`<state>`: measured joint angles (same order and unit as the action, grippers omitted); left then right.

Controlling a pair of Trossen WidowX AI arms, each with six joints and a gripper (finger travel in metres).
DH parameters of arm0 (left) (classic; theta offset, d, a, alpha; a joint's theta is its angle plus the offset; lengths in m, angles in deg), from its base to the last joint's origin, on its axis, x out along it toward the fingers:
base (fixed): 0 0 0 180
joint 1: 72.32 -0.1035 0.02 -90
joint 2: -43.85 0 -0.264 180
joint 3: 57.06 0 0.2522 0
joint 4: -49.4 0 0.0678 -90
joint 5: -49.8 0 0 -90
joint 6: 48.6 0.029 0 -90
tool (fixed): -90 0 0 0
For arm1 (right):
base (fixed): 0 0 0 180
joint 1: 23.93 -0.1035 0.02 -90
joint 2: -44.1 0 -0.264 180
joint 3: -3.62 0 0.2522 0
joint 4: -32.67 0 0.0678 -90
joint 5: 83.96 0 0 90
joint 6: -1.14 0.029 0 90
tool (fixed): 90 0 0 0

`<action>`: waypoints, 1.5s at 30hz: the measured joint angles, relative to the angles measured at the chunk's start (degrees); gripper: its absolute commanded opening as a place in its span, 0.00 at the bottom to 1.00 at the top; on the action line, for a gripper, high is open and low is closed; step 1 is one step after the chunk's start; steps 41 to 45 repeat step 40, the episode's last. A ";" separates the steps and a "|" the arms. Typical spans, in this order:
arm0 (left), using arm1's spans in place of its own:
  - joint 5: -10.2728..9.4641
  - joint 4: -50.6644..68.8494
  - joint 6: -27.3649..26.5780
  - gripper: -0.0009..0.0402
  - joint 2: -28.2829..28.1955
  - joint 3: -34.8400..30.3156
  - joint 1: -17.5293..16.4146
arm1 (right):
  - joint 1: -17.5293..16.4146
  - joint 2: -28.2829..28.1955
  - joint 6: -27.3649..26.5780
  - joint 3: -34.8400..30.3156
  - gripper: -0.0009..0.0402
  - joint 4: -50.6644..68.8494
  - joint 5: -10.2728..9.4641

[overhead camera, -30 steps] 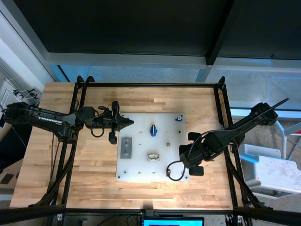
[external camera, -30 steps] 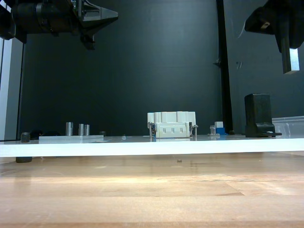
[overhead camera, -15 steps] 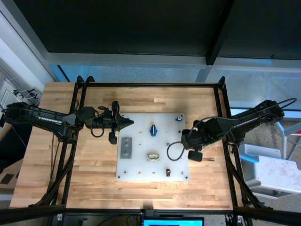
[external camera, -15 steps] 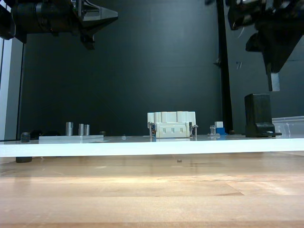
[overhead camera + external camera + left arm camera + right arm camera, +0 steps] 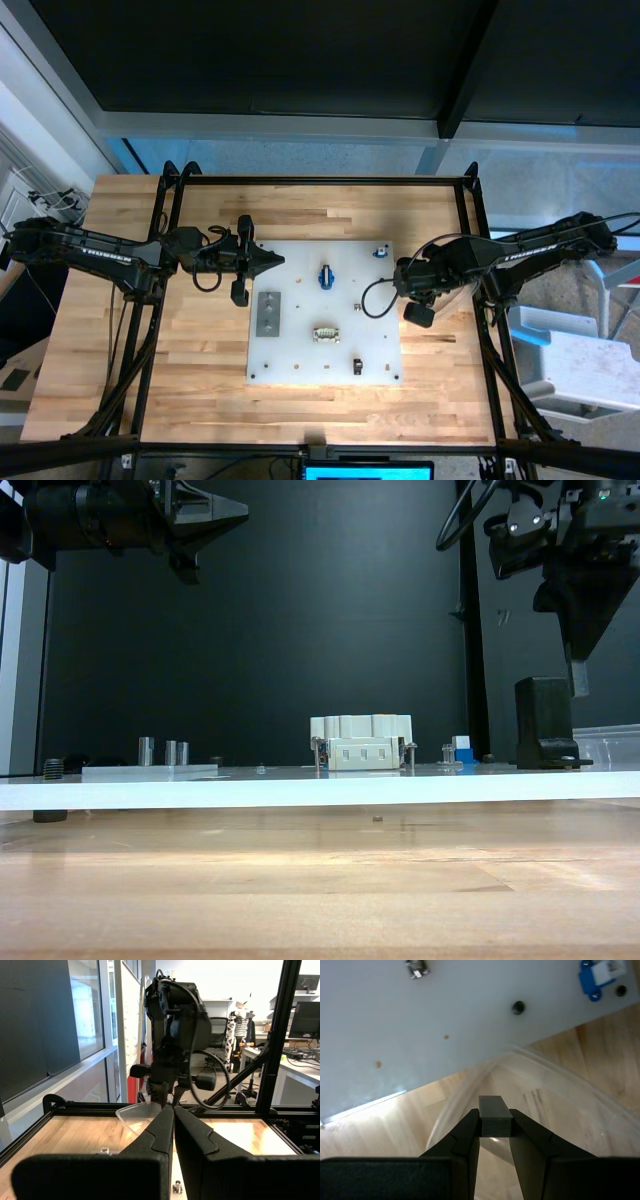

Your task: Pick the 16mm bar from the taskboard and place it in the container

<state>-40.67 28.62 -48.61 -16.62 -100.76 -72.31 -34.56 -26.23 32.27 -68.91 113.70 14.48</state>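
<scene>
Your right gripper [image 5: 494, 1125], clamped on the bar [image 5: 495, 1117], has swung from the board's [image 5: 300, 350] near corner to above the container [image 5: 560, 1076]; release looks next. Left gripper [image 5: 272, 260] hangs closed over the board's far-left edge.

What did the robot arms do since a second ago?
The right gripper, jaws shut on the grey bar, moved from above the white board's near right corner, away and outward. It is now over the clear tray beside the board. The left gripper stayed above the board's left edge, jaws shut.
</scene>
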 measured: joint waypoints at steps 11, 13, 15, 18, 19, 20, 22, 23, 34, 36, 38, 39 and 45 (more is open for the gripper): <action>0.00 0.00 0.00 0.02 0.00 -0.02 0.00 | 5.25 3.80 0.04 5.18 0.08 -0.68 -0.22; 0.00 0.00 0.00 0.02 0.00 -0.02 0.00 | 5.97 4.46 0.28 6.16 0.08 -1.11 -0.70; 0.02 0.02 0.00 0.02 0.00 -0.02 0.00 | 6.60 5.14 0.50 7.15 0.08 -1.27 -0.90; 0.00 0.02 0.00 0.02 0.00 -0.02 0.00 | 7.48 6.05 1.22 8.33 0.08 -1.38 -0.96; 0.02 0.00 0.00 0.02 0.00 0.00 0.00 | 7.80 6.32 1.57 8.68 0.08 -1.33 -0.98; 0.00 0.00 0.00 0.02 0.00 0.00 0.00 | 8.17 6.56 1.73 9.01 0.08 -1.31 -0.98; 0.00 0.02 0.00 0.02 0.00 0.00 0.00 | 8.92 6.97 2.84 9.79 0.08 -1.31 -1.03; 0.00 0.00 0.00 0.02 0.00 0.00 0.00 | 9.29 7.15 3.34 10.25 0.08 -1.31 -1.03; 0.00 0.00 0.00 0.02 0.00 0.00 0.00 | 10.82 7.65 4.22 13.14 0.11 -0.63 -2.25; 0.00 0.02 -0.02 0.02 0.00 -0.02 0.00 | 10.86 7.65 4.24 13.51 0.13 -0.61 -2.25; 0.00 0.00 -0.02 0.02 0.00 0.00 0.00 | 10.86 7.65 4.48 13.79 0.17 -0.63 -2.47; 0.02 0.00 -0.02 0.02 0.00 0.00 0.00 | 10.86 7.65 4.55 13.84 0.19 -0.63 -2.51; 0.00 0.02 0.00 0.02 0.00 0.00 0.00 | 10.86 7.65 4.55 13.84 0.21 -0.70 -2.51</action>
